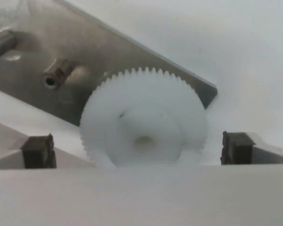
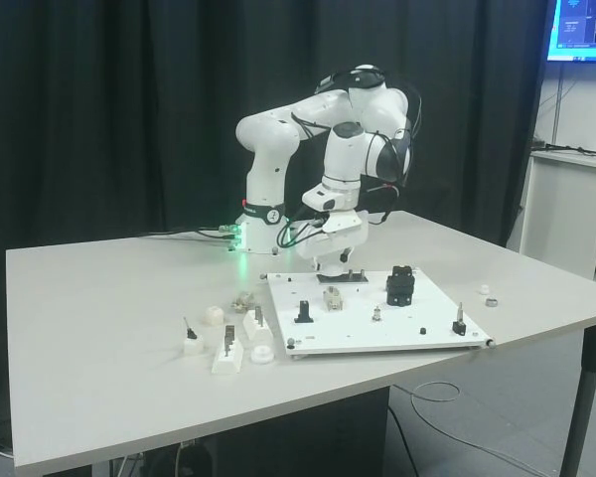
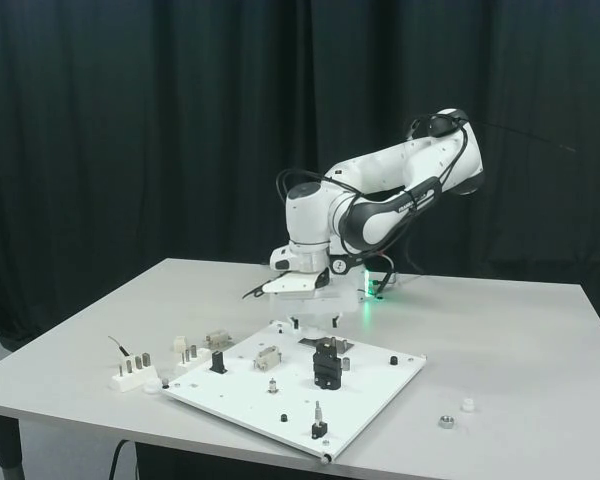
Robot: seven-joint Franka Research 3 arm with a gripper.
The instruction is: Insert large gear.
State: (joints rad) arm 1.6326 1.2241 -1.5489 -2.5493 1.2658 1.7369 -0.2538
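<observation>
Grey desk (image 2: 99, 298) below: my pincer (image 1: 137, 149) spread wide, gear (image 1: 144, 117) seated on plate (image 1: 47, 52); next, lift clear.

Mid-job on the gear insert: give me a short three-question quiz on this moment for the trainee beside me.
1. True or false: the large gear lies between the fingertips of the pincer.
2. How many free pegs stand on the metal plate in the wrist view?
A) none B) two C) five
3. Fill in: the arm works over the white ____ on the grey table.

Key: 1 true; 2 B; 3 board.
</observation>
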